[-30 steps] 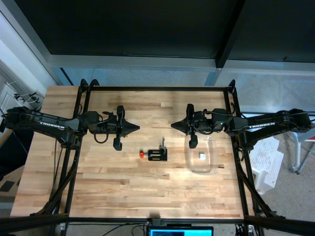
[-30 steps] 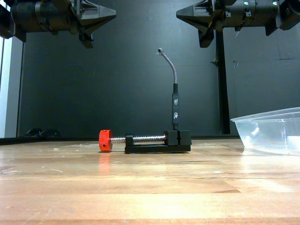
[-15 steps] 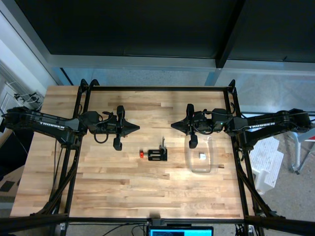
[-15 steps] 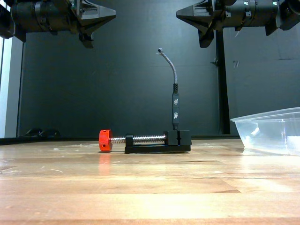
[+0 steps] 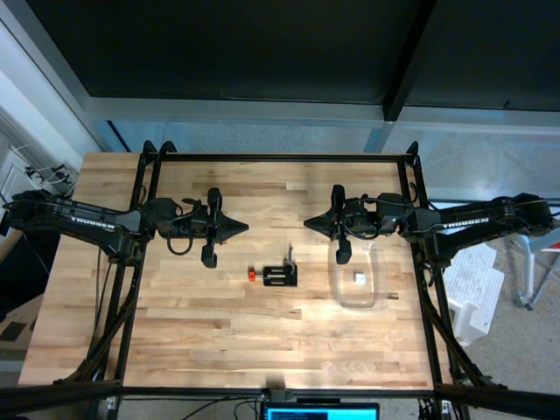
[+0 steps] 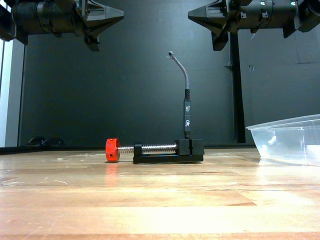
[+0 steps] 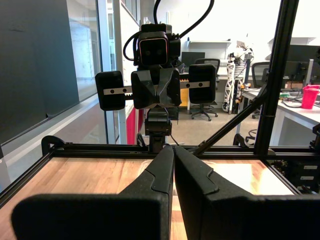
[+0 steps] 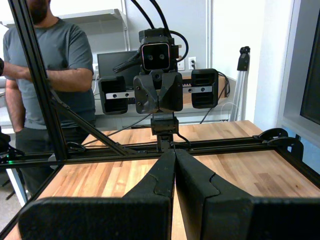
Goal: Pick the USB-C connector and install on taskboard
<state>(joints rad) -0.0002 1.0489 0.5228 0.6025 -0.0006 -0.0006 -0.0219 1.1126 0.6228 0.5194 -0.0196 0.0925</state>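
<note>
Nothing is shifting against the earlier frames: both arms are staying parked and the connector is keeping its place on the vise.

High view: the left claw [image 5: 243, 228] is hanging over the table [image 5: 219, 341] on the left side, tip pointing inward. The right claw [image 5: 308, 224] is mirroring it from the right, well apart from it. The vise [image 5: 278, 276] is sitting on the bare wood between and nearer than the two tips, its red knob [image 5: 251, 275] pointing left. The clear tray [image 5: 354, 305] is lying just right of the vise, under the right arm, with the white block [image 5: 359, 277] inside and nothing dark on it.

Low view: the connector [image 6: 187, 119] is standing upright on the right end of the vise, with nothing gripping it. Its braided cable [image 6: 184, 70] is rising from it and bending left at the free end. Both claws are hanging high above, clear of the cable, the vise and the tray.

Left wrist view: the left claw's fingers [image 7: 160, 172] are pressing together along their length, no gap, nothing between them. The right arm [image 7: 156, 75] is facing it across the frame.

Right wrist view: the right claw's fingers [image 8: 190, 175] are likewise meeting, fully closed and empty. The left arm [image 8: 159, 80] is facing it; a person in a grey shirt [image 8: 60, 70] is standing beyond the table's frame.
</note>
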